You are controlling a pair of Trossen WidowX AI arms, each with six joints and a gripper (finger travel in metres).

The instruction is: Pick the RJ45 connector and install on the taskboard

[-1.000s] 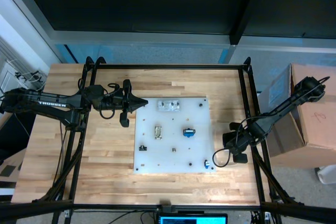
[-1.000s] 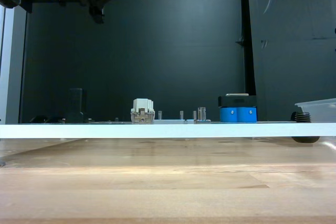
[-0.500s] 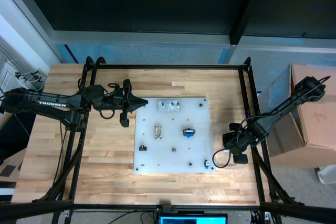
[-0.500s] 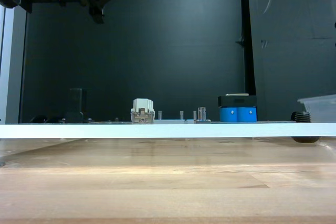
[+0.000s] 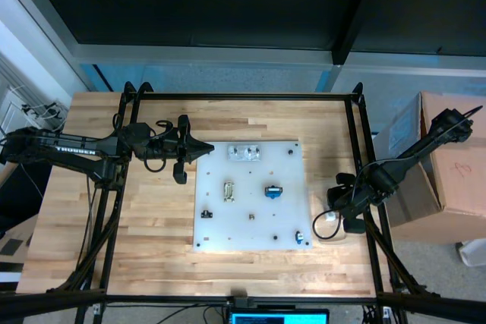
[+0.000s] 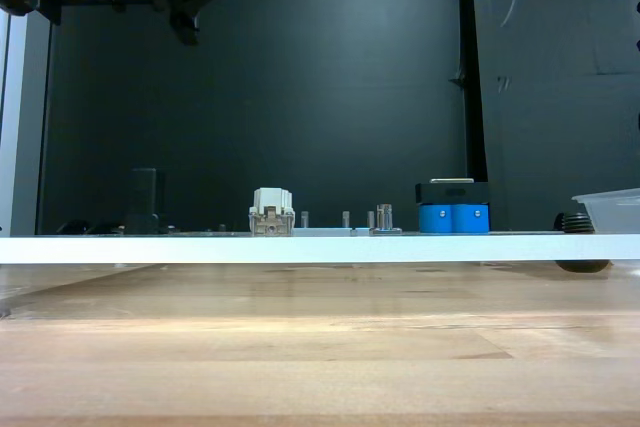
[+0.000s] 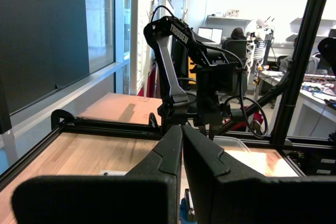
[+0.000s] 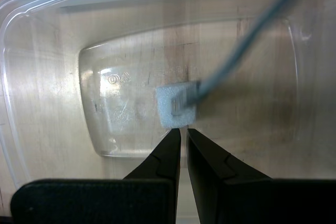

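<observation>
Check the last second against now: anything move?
The right gripper shifted slightly rightward, away from the task board, and is over the clear tray near the table's right edge, jaws shut. The RJ45 connector lies free in that tray just beyond the jaws, not held. Unchanged: the left gripper, jaws shut, raised by the board's far left corner, and the parts on the board.

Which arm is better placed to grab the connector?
Right. The right tool hovers just short of the connector lying free in the clear tray; the left tool hangs high at the board's opposite edge.
</observation>
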